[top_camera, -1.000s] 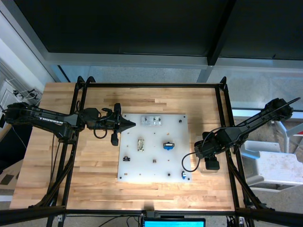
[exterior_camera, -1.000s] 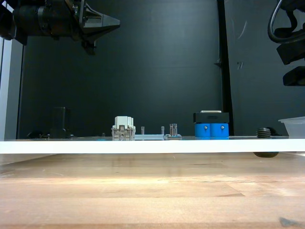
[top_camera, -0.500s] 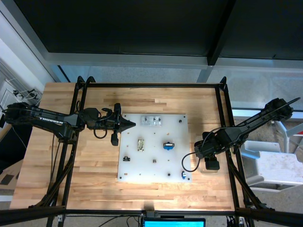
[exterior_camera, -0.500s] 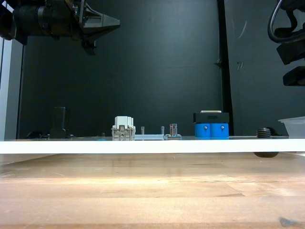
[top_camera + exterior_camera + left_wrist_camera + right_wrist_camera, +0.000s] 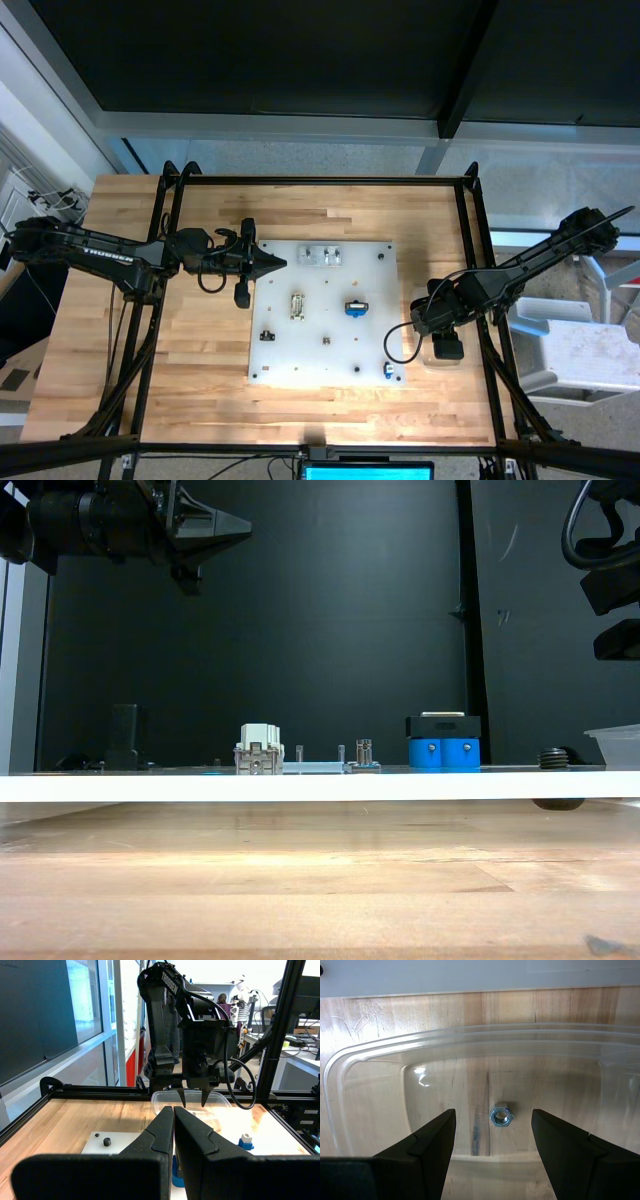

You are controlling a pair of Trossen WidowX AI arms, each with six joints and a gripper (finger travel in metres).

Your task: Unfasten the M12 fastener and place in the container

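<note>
Table: Your wooden table (image 5: pixel 120 330) carried a white board (image 5: pixel 300 350) at its middle, with one arm reaching in from each side.
Left gripper: Your left gripper (image 5: pixel 280 263) hung high over the board's far left edge. Its fingers were pressed together on nothing.
Right gripper: Your right gripper (image 5: pixel 193 1104) pointed down over the container, just off the board's right edge. Its fingers were spread apart and empty.
Container: The clear container (image 5: pixel 365 1067) rested on the table just beside the board.
Stud: The short black stud (image 5: pixel 552 759) stood bare on the board, with its ribs showing and no nut on top.
Nut: The small silver nut (image 5: pixel 501 1115) lay flat on the container's floor, below the gap between the right fingers and touching neither.
Progress: Both the unfastening and the placing looked done to me. I judged that only drawing your right arm clear of the container was left.
</note>
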